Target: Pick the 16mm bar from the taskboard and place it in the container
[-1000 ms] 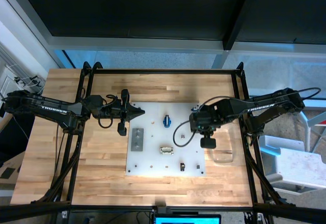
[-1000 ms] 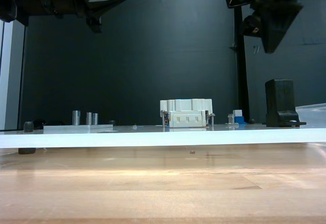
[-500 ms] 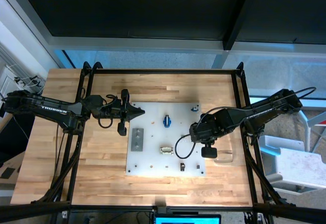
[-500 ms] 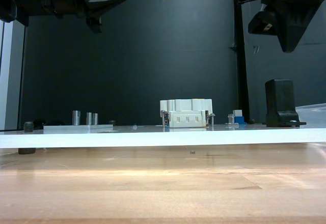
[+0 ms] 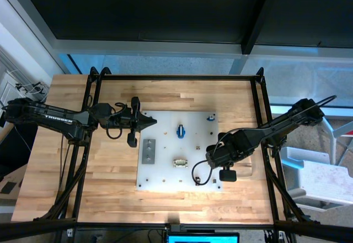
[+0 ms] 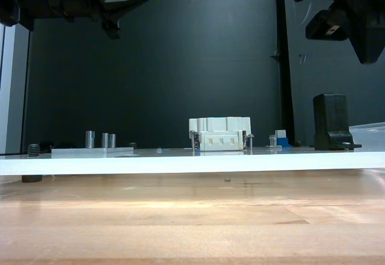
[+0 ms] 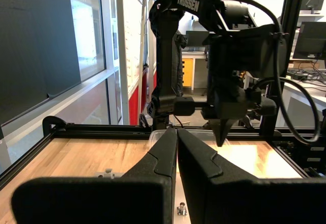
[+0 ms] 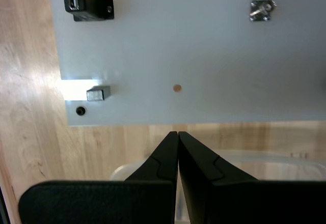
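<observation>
Right gripper (image 8: 177, 134), fingers pressed together and empty, has slid toward near-right corner of taskboard (image 5: 165, 171). It hovers over right edge, beside container (image 8: 265, 158). 16mm bar (image 8: 98, 93) untouched at that corner. I read approach underway. Left gripper (image 5: 153, 121) closed, above far-left corner.

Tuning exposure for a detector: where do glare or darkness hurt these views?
Right wrist view: glare patch at the taskboard corner, near the shut right gripper hanging over its edge by the container. Left wrist view: sheen on the wood beyond the shut left gripper over the taskboard's far left corner. Low view: black backdrop, blurred foreground wood.
</observation>
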Robot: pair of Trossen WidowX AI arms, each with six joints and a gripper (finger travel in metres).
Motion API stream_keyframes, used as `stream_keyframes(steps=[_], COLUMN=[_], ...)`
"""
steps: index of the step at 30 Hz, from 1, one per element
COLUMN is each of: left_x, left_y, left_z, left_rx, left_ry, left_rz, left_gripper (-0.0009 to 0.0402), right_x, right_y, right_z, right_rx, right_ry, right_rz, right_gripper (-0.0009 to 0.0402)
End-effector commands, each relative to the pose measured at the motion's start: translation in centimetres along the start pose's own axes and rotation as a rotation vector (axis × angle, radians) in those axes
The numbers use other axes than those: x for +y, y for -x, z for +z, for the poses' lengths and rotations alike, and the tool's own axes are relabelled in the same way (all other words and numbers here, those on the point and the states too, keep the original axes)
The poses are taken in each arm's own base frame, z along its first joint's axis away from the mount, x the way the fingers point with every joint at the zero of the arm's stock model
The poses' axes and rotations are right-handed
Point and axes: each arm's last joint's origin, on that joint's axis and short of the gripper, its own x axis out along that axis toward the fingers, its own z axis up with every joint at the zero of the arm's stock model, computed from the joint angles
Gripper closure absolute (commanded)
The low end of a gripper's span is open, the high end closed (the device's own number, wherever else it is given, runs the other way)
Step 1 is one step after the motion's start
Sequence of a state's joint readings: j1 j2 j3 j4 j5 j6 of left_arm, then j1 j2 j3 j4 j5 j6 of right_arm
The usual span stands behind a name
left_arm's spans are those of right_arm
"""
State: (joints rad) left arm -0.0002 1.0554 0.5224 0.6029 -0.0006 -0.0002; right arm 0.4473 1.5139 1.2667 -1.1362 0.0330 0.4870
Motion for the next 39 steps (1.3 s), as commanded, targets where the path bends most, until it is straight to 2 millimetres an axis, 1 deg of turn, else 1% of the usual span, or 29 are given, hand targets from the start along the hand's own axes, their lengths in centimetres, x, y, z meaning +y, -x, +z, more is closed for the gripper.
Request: stream_keyframes(steps=[1, 10, 18, 24, 28, 30, 32, 39], left_x=[0.0, 0.0, 0.0, 0.0, 0.0, 0.0, 0.0, 0.0], left_y=[0.0, 0.0, 0.0, 0.0, 0.0, 0.0, 0.0, 0.0], left_z=[0.0, 0.0, 0.0, 0.0, 0.0, 0.0, 0.0, 0.0], left_rx=[0.000, 0.000, 0.000, 0.000, 0.000, 0.000, 0.000, 0.000], left_ry=[0.000, 0.000, 0.000, 0.000, 0.000, 0.000, 0.000, 0.000], left_rz=[0.000, 0.000, 0.000, 0.000, 0.000, 0.000, 0.000, 0.000], left_gripper=[0.0393, 0.0393, 0.0393, 0.0393, 0.0393, 0.0393, 0.0393, 0.0393], right_x=[0.6, 2.2, 4.3, 4.9, 5.3, 5.5, 5.5, 5.9], right_y=[-0.4, -1.1, -1.1, -1.4, -2.1, -2.4, -2.5, -3.1], right_z=[0.1, 0.0, 1.2, 1.4, 1.4, 1.4, 1.4, 1.6], right_rx=[-0.006, 0.007, 0.001, 0.003, 0.010, 0.018, 0.016, -0.004], right_ry=[0.007, -0.015, 0.014, 0.005, 0.015, 0.020, 0.021, 0.026], right_rz=[0.007, 0.010, 0.020, 0.020, 0.019, 0.014, 0.016, -0.002], right_gripper=[0.0393, 0.0393, 0.0393, 0.0393, 0.0392, 0.0383, 0.0365, 0.0282])
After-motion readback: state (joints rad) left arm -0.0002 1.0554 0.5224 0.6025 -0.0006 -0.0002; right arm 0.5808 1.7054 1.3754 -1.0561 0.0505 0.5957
